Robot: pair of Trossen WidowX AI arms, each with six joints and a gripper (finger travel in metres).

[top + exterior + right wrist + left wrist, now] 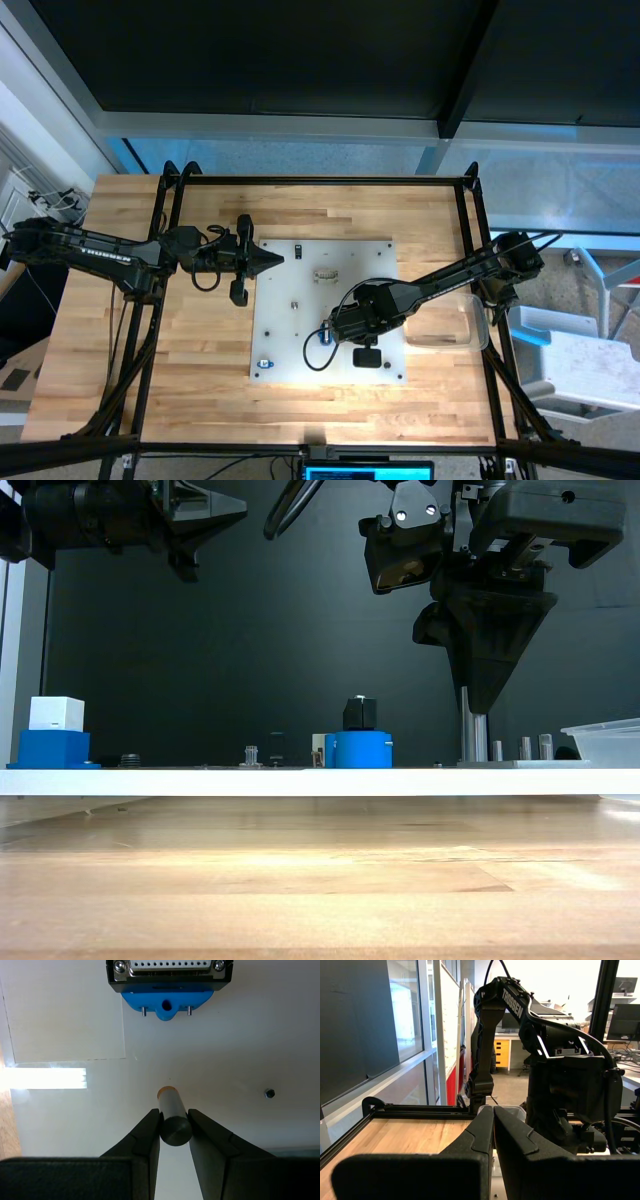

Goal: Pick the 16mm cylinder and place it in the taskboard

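Gripping the 16mm cylinder (172, 1120) side-on, my right gripper (173, 1121) has its fingers clamped on the peg's upper part, one on each flank. Peg stands upright under the fingertips in the low view (472, 730), its lower end down at the surface of the taskboard (300, 780); cannot tell whether it sits in a hole or only touches the plate. Right gripper (335, 330) hangs over the near-right part of the white taskboard (290, 340), pointing straight down. Wrist view along the peg shows bare white plate (240, 1040) around it, a blue fitting (167, 1002) with a metal multi-pin connector beyond it, well apart, and a small screw (269, 1093) off to one side. Low view: three short pegs (525, 747) stand on the board just beside the held one, the clear bin (610, 738) past them, off the board on the table (200, 380). My left gripper (275, 257) is raised above the board's left edge, level, fingers pressed together (493, 1125), aimed toward the right arm.
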